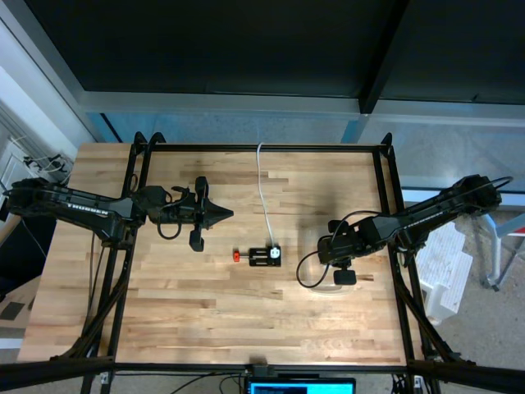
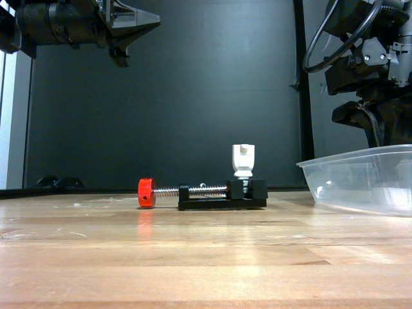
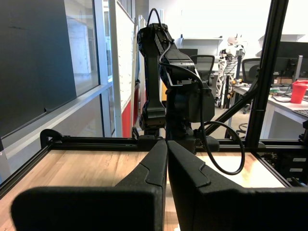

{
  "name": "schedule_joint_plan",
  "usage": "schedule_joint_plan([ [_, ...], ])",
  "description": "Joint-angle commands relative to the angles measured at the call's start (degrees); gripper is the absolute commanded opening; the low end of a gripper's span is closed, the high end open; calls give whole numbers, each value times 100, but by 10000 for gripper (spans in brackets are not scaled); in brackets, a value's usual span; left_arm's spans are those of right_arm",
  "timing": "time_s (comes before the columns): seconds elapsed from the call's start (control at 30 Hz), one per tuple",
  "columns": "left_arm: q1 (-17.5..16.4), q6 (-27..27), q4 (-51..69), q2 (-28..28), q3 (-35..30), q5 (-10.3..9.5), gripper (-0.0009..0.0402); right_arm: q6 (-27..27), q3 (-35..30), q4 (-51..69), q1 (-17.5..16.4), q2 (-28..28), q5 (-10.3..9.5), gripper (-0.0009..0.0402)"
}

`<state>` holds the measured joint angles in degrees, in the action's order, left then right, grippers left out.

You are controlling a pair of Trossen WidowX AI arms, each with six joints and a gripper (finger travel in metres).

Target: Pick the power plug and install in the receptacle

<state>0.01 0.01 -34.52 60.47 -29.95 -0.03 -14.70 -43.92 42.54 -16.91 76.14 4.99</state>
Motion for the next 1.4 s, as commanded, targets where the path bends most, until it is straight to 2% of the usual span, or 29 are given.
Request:
schedule_joint_plan([
  [0.03,0,0,0,0,0,0,0,0,-2,0,-2,-4,0,0],
  [0.8,0,0,0,0,0,0,0,13,-81,96,-2,-354,7,0],
  [0.93,0,0,0,0,0,0,0,20,-251,374,0,-450,22,0],
  [1.07,0,0,0,0,0,0,0,20,-457,612,2,-599,166,0],
  [1.4,-2,0,0,0,0,0,0,22,-920,1298,4,-892,177,0],
])
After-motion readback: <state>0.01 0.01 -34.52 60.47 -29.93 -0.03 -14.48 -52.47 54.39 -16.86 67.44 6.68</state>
